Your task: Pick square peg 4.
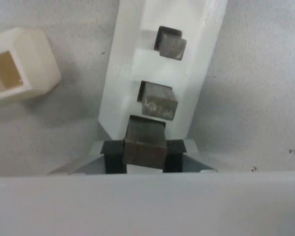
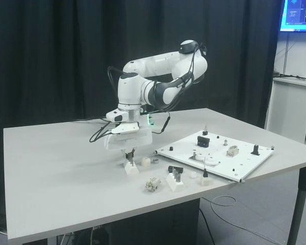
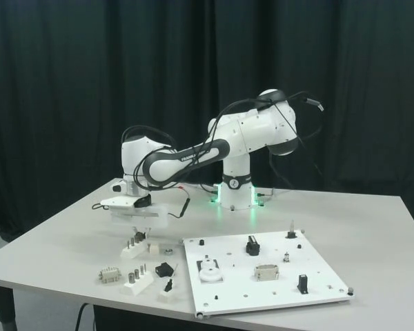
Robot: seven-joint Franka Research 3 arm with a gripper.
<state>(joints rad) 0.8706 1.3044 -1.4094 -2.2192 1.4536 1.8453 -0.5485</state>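
In the wrist view my gripper [image 1: 144, 156] is shut on a grey square peg [image 1: 145, 140], with a black finger [image 1: 113, 156] pressed on each side. The peg is at the near end of a long white holder [image 1: 137, 59]. Two more grey square pegs [image 1: 170, 43] [image 1: 158, 101] stand in the same holder further along. Whether the held peg still sits in its hole I cannot tell. From the first room view the gripper [image 2: 128, 152] hangs just above the holder [image 2: 130, 168] near the table's front. The second room view shows the gripper [image 3: 139, 232] over the holder [image 3: 134, 249].
A white block with a square hole [image 1: 17, 64] lies beside the holder. Nearby are a second white holder with pegs [image 2: 174, 181] and a small grey connector [image 2: 152, 185]. A large white board [image 2: 245, 162] with several parts lies to the right on the grey table [image 2: 56, 168].
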